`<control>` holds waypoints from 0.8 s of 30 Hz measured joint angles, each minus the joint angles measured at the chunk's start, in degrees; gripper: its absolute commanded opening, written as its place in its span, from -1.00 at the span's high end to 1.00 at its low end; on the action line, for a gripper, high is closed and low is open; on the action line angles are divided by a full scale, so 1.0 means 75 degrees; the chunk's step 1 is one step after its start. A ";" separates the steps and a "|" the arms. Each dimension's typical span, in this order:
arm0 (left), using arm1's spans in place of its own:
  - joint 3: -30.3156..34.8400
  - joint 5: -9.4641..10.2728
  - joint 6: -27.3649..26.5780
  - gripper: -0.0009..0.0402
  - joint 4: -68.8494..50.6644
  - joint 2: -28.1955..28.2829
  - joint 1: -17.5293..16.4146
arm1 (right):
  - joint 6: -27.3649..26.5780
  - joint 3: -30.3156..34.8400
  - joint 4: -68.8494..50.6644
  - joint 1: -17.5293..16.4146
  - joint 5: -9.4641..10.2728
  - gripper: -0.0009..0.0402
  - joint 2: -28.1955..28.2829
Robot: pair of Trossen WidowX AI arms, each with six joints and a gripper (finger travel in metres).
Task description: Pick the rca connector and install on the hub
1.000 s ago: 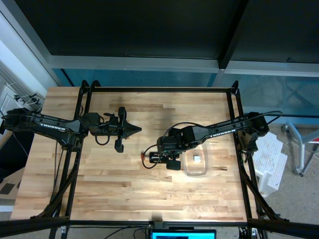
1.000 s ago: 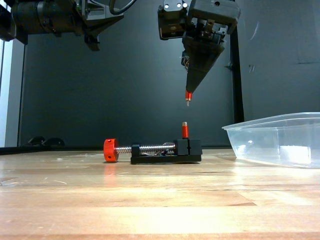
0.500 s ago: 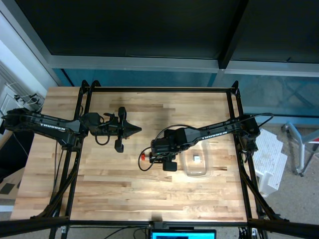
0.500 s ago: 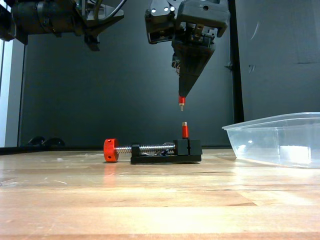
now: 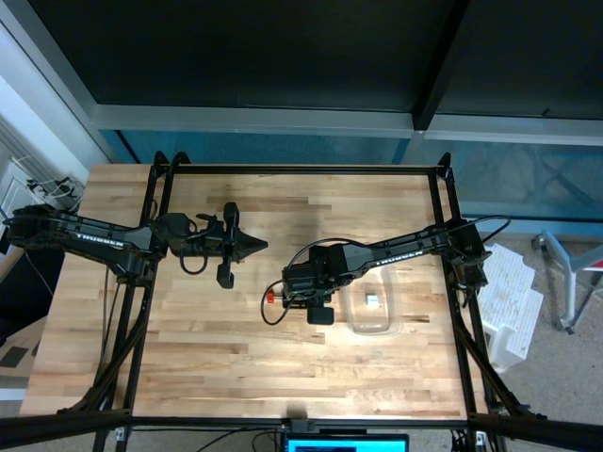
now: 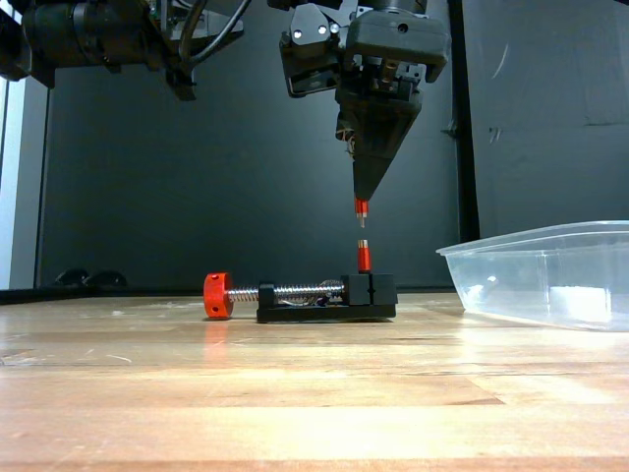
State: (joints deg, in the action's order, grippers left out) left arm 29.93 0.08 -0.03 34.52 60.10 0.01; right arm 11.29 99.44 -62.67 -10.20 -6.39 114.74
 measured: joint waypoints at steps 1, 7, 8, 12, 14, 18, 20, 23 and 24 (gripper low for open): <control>0.0000 -0.0003 0.0000 0.96 0.0000 0.0000 0.0000 | 0.0000 -0.0020 0.0015 -0.0003 0.0000 0.94 0.0000; 0.0000 0.0000 0.0000 0.96 0.0000 0.0000 0.0000 | 0.0017 -0.0076 0.0125 -0.0006 0.0000 0.94 0.0000; 0.0003 0.0000 0.0000 0.96 0.0000 0.0000 0.0000 | 0.0017 -0.0087 0.0134 -0.0006 0.0000 0.94 0.0000; 0.0003 -0.0003 0.0000 0.96 0.0000 0.0000 0.0000 | 0.0015 -0.0105 0.0175 -0.0006 0.0000 0.94 0.0000; 0.0000 0.0000 0.0000 0.96 0.0000 0.0000 0.0000 | 0.0012 -0.0117 0.0189 -0.0006 0.0000 0.94 0.0000; 0.0000 0.0000 0.0000 0.96 0.0000 0.0000 0.0000 | 0.0009 -0.0154 0.0219 -0.0006 0.0000 0.94 0.0003; 0.0000 0.0000 0.0000 0.96 0.0000 0.0000 0.0000 | 0.0012 -0.0175 0.0242 -0.0006 0.0000 0.94 0.0003; 0.0003 0.0000 0.0000 0.96 0.0000 0.0000 0.0000 | 0.0017 -0.0204 0.0248 -0.0006 0.0000 0.94 0.0003; 0.0000 0.0000 0.0000 0.96 0.0000 0.0000 0.0000 | 0.0017 -0.0201 0.0248 -0.0006 0.0000 0.94 0.0003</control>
State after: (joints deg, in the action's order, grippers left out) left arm 29.93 0.08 -0.03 34.52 60.10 0.01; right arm 11.42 97.93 -60.82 -10.24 -6.39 114.76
